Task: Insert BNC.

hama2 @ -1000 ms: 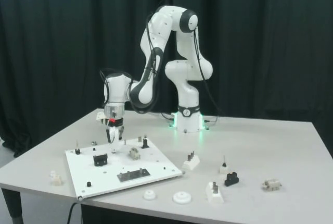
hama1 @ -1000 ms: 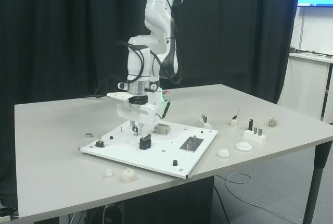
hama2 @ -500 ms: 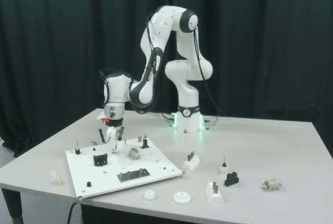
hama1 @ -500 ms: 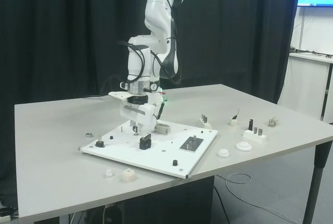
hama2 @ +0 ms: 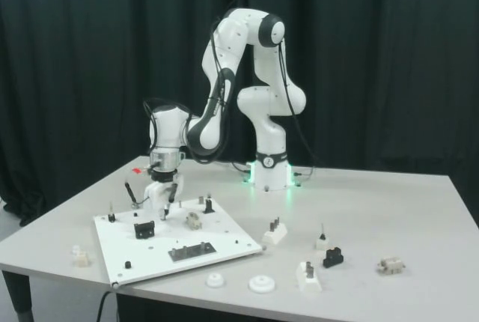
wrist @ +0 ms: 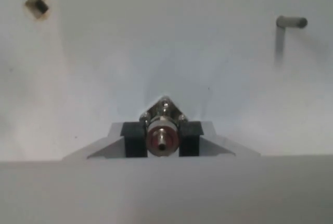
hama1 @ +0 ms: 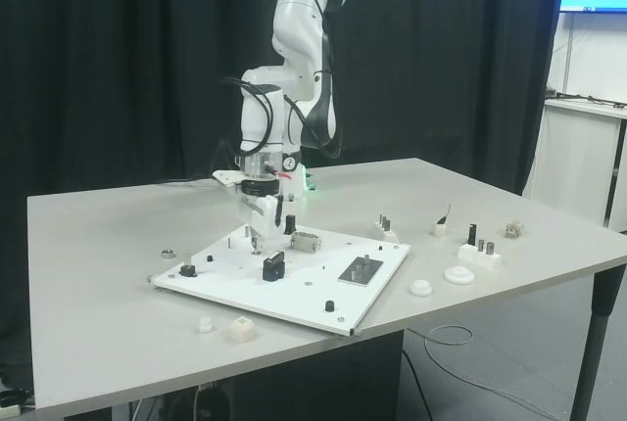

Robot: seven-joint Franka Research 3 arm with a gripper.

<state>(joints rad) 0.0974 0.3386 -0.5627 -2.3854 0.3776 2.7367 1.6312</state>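
Observation:
My gripper [wrist: 163, 141] is shut on the BNC connector [wrist: 163, 134], a small metal barrel clamped between the two black pads [wrist: 131, 139]. In the first room view the gripper [hama1: 257, 236] points straight down over the back left part of the white board [hama1: 294, 294]. The second room view shows the gripper [hama2: 163, 208] just above the board [hama2: 150, 258]. The connector's tip is close to the board surface, but I cannot tell whether it touches.
On the board are a black block [hama1: 272, 266], a metal part [hama1: 307, 241], a grey plate with pegs [hama1: 361, 269] and a black knob [hama1: 186, 270]. A thin peg [wrist: 291, 22] stands near the gripper. White holders [hama1: 480, 255] and discs [hama1: 458, 274] lie to the right.
The hand has turned about its vertical axis above the same spot on the board, so its narrow side now faces the first room camera. It still holds the connector.

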